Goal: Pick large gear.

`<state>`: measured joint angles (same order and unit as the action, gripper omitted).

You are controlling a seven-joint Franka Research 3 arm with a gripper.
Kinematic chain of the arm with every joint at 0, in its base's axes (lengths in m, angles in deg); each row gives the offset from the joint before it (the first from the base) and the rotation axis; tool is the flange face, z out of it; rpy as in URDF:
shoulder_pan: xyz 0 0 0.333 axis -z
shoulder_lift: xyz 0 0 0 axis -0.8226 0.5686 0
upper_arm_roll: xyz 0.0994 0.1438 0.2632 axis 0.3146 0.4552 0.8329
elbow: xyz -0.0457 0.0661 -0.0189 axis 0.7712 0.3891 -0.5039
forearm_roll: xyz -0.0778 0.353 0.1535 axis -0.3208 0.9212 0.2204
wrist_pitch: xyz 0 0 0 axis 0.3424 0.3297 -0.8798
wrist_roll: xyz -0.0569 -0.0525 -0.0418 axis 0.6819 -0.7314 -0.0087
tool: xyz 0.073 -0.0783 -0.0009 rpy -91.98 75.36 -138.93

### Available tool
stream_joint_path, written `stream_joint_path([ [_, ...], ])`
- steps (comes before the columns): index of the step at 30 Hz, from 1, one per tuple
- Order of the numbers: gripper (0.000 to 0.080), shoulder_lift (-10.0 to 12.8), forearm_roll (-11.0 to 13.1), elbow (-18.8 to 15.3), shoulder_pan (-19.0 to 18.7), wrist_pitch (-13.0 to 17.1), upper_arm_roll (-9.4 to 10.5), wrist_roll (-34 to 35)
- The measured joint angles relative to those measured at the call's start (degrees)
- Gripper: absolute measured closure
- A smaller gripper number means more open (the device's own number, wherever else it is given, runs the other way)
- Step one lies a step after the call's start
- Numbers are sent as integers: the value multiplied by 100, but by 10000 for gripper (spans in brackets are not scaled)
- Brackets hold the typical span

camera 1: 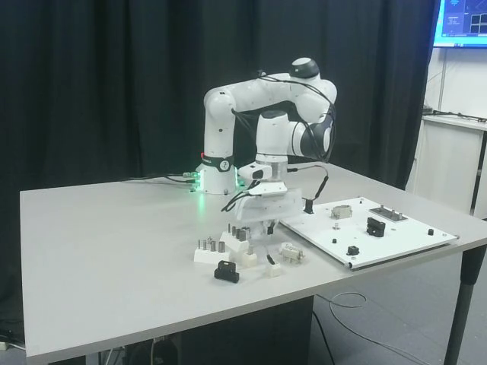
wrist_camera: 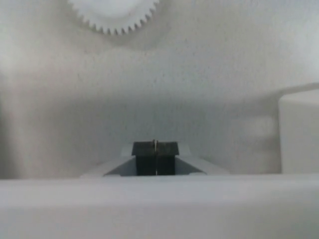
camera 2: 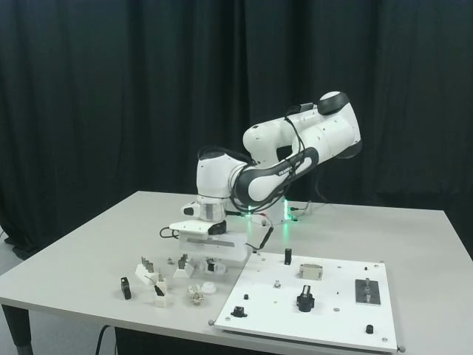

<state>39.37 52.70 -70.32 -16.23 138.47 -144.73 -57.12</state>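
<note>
Because the task is to lift the large gear, the white arm (camera 2: pixel 281 166) bends low over the middle of the grey table (camera 1: pixel 106 243), its wrist hanging just above the scattered small parts at centre frame in both room views. The white board (camera 2: pixel 325 314) with its fixtures lies at lower right in the second room view, apart from that cluster. In the wrist view the large gear (wrist_camera: pixel 115 14) sits at the top edge, toothed rim showing, well clear of the gripper (wrist_camera: pixel 155 158), whose black fingertips press together with nothing between them. Judging from this, the approach is not yet lined up.
</note>
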Motion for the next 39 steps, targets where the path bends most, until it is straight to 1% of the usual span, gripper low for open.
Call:
stream_joint_path([
  [6,802,-1,-32,45,-6,-98,-150,50],
  [14,802,-2,-154,76,-9,-234,-338,121],
  [21,802,-3,-212,96,-17,-312,-445,172],
  [22,787,-3,-226,99,-18,-325,-459,206],
  [24,787,-4,-250,108,-18,-339,-479,266],
  [30,787,-5,-360,143,-18,-389,-536,317],
  [31,487,-5,-369,148,-18,-400,-544,319],
  [39,487,-5,-451,167,-18,-475,-599,362],
])
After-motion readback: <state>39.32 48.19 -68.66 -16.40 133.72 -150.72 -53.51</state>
